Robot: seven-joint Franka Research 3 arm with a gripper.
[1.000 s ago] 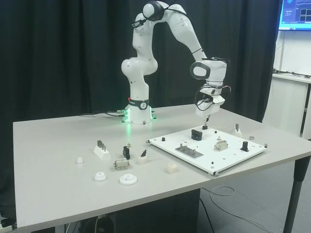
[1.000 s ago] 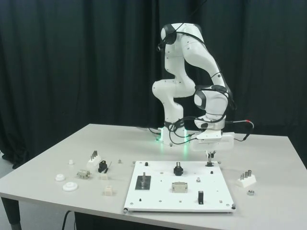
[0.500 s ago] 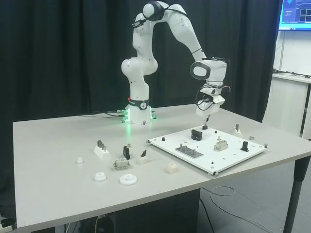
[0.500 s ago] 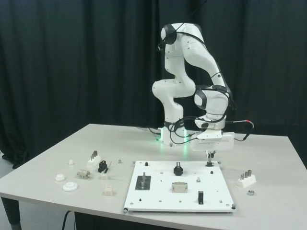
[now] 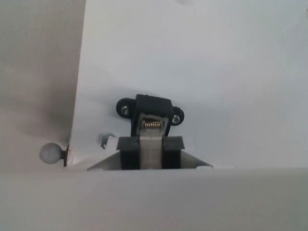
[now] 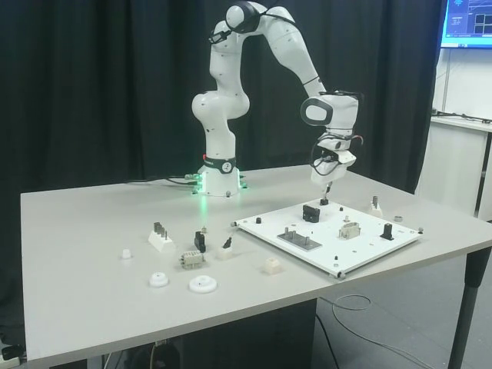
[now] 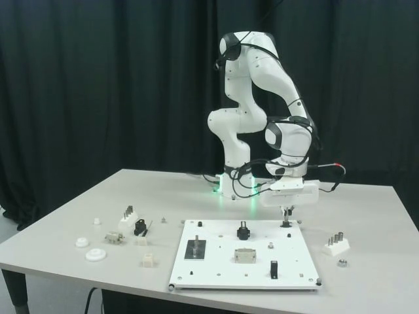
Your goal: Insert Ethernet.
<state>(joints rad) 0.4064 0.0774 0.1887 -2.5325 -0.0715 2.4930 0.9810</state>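
A: Report the large items first.

B: The grey table (image 7: 59, 229) carries the white arm (image 7: 252, 98), bolted at the far side with a green light at its base (image 6: 217, 183). A white board (image 7: 216, 265) lies flat on the table's near right part in the second room view. Loose white and black parts (image 6: 181, 250) lie on the table well apart from the board, on its left.

A: Gripper position and state?

B: The gripper (image 7: 287, 210) hangs over the board's far right corner, just above a black socket (image 5: 150, 113) screwed to the board. In the wrist view its black fingers (image 5: 127, 153) are closed on the Ethernet plug (image 5: 151, 149).

A: Location of the plug against the socket?

B: The plug sits between the fingers, directly in line with the socket opening, where a row of contacts shows. Whether plug and socket touch cannot be told.
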